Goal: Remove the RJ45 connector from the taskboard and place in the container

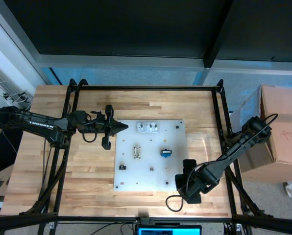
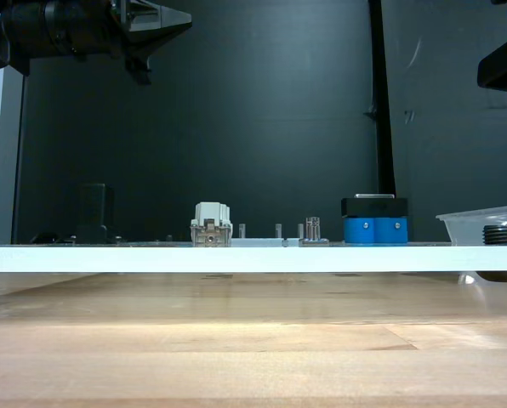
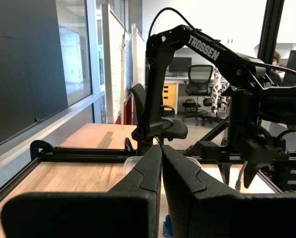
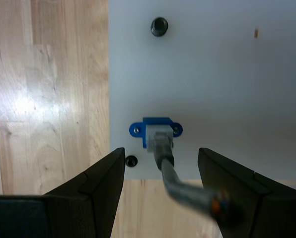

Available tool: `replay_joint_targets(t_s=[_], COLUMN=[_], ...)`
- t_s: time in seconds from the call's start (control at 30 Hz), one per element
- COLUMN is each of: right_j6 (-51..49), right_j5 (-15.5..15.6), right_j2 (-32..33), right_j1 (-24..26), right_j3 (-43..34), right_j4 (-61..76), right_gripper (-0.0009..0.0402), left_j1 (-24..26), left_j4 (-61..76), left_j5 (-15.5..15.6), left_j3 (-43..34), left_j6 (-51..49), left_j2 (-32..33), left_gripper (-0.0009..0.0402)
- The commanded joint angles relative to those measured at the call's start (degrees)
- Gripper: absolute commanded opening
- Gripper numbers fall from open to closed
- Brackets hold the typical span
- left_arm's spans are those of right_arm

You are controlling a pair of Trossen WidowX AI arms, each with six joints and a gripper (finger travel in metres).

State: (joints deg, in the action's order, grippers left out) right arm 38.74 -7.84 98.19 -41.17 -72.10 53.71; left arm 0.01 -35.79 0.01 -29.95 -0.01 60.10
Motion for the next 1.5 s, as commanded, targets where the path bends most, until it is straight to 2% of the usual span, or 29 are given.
replay_joint_targets(t_s=[0.03, 0.2, 0.6, 1.23, 1.4, 1.5], right_j6=[-0.28, -0.68, -0.68, -0.70, -0.70, -0.70], right_j5=[-0.02, 0.07, 0.39, 0.44, 0.44, 0.44], right_j2=[0.66, 1.36, 1.29, 1.29, 1.25, 1.22], right_j1=[0.20, 0.44, 0.44, 0.44, 0.44, 0.42], right_j3=[-0.04, -0.04, -0.04, -0.04, -0.04, -0.04], right_j4=[-0.94, -1.40, -1.49, -1.11, -1.09, -1.09], right_gripper=[0.0204, 0.0189, 0.0102, 0.0034, -0.0002, 0.0002], left_j1=[0.00, 0.00, 0.00, -0.02, -0.02, 0.00], left_j4=[-0.04, -0.04, -0.04, -0.04, -0.04, -0.04], left_j5=[-0.02, -0.02, -0.02, -0.02, -0.02, -0.02], left_j3=[0.00, 0.00, 0.00, 0.00, 0.00, 0.00], left_j6=[0.00, 0.00, 0.00, 0.00, 0.00, 0.00], left_j2=[0.02, 0.02, 0.02, 0.02, 0.02, 0.02], left_gripper=[0.0000, 0.0000, 0.0000, 0.0000, 0.0000, 0.0000])
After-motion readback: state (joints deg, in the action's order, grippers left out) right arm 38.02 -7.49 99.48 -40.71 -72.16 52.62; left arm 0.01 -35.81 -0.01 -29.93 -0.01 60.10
